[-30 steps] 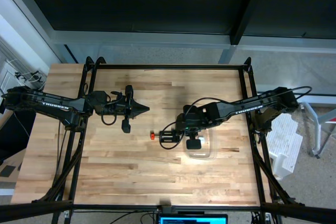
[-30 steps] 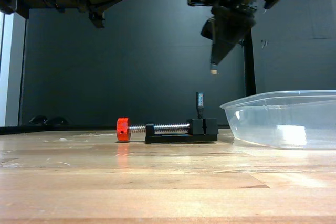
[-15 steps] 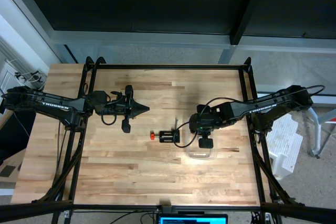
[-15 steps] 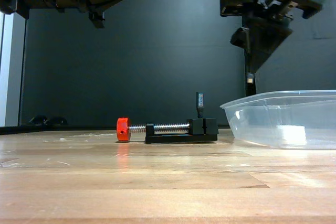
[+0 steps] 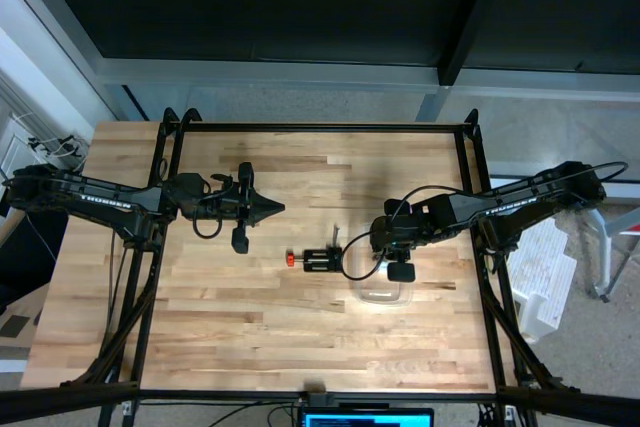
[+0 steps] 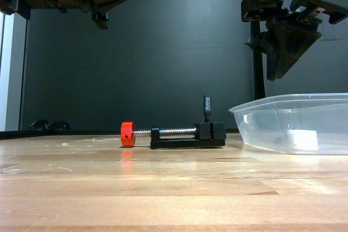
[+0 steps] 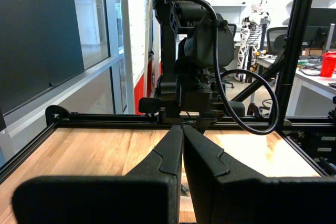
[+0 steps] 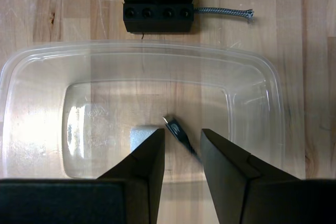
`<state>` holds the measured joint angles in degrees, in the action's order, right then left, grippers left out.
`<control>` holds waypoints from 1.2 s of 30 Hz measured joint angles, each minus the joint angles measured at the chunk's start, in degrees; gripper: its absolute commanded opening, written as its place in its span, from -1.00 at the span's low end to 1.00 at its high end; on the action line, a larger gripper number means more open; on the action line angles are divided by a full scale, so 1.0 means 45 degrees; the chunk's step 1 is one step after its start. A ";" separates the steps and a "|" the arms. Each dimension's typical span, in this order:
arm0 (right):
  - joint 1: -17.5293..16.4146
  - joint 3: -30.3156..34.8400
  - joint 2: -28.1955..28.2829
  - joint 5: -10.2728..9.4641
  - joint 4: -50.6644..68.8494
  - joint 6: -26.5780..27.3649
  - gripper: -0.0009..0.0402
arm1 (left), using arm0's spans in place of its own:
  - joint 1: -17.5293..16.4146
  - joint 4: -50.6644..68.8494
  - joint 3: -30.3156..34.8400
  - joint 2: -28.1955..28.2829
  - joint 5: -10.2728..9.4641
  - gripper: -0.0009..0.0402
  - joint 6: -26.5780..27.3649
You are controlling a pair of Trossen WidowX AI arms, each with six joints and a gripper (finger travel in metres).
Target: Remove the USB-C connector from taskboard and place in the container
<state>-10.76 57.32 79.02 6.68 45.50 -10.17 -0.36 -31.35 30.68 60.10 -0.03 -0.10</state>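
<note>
Placement step, ending: right gripper (image 8: pixel 182 131) spread over container (image 8: pixel 142 45), USB-C connector (image 8: pixel 176 129) loose inside; left gripper (image 7: pixel 182 129) pressed together, parked aloft. Next: withdraw.

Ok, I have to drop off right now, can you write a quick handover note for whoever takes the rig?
Left gripper: shut, empty, raised over the left half of the table, away from the work.
Right gripper: open, above the clear tray, pointing down into it.
Plug: out of the black clamp block, inside the tray's outline under the open fingers; I cannot tell whether it rests on the bottom yet.
Done: pull-out, carry, release.
Left: confirm the plug lies in the tray, then lift the right arm away.
</note>
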 measured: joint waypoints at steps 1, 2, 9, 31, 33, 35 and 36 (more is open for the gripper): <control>0.0000 0.0000 0.0000 -0.0005 -0.0005 0.0000 -0.43 | 0.0000 0.0000 0.0005 0.0000 0.0000 -0.96 0.0000; 0.0000 0.0015 -0.0010 -0.0010 0.0010 0.0000 -0.42 | 0.0000 0.0000 0.0005 0.0000 -0.0005 -0.96 0.0000; -0.0010 0.0209 -0.0253 -0.0049 -0.0253 0.0063 -0.42 | 0.0000 0.0000 0.0005 0.0000 -0.0005 -0.96 0.0000; 0.1375 -0.3167 -0.4673 -0.0058 -0.9855 0.2166 -0.95 | 0.0000 0.0000 0.0005 0.0000 -0.0005 -0.96 0.0000; 0.1540 -0.3512 -0.4852 -0.0058 -1.0846 0.2200 -0.96 | 0.0000 0.0000 0.0005 0.0000 0.0000 -0.96 -0.0005; 0.1744 -0.3910 -0.5027 -0.0058 -1.1856 0.2200 -0.96 | 0.0000 0.0000 0.0000 0.0000 -0.0005 -0.96 -0.0005; 0.1851 -0.4090 -0.5095 -0.0063 -1.2352 0.2200 -0.96 | 0.0000 0.0000 0.0005 0.0000 0.0000 -0.96 0.0000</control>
<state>-2.44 38.92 56.10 6.39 -10.09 -0.27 -0.36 -31.35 30.70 60.10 -0.03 -0.10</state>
